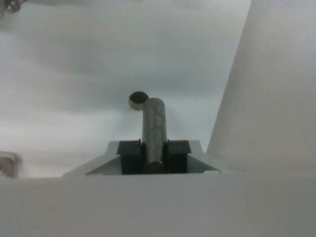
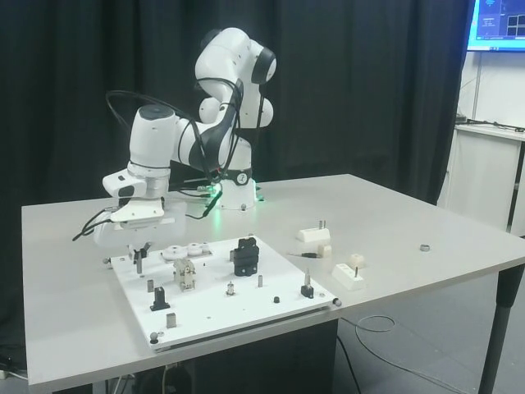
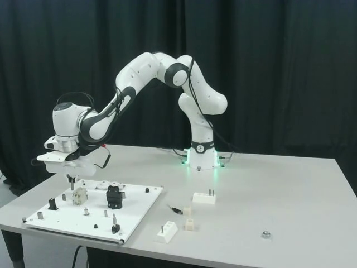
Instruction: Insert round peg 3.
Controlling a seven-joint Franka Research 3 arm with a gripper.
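Peg [image 1: 153,129]: round, grey, clamped upright between my gripper's [image 1: 153,157] two black pads so its free end points down at the white board [image 2: 238,308]. Hole [image 1: 138,99]: dark, round, mid-frame in the wrist view, just beside the peg tip, not yet entered. Position: left of both room views, low over the board's far corner, for alignment.

No text, label, brand or number can be read in any of the views. The screen [image 2: 499,25] at the upper corner of the first room view shows lines of writing, but they are too small to make out.
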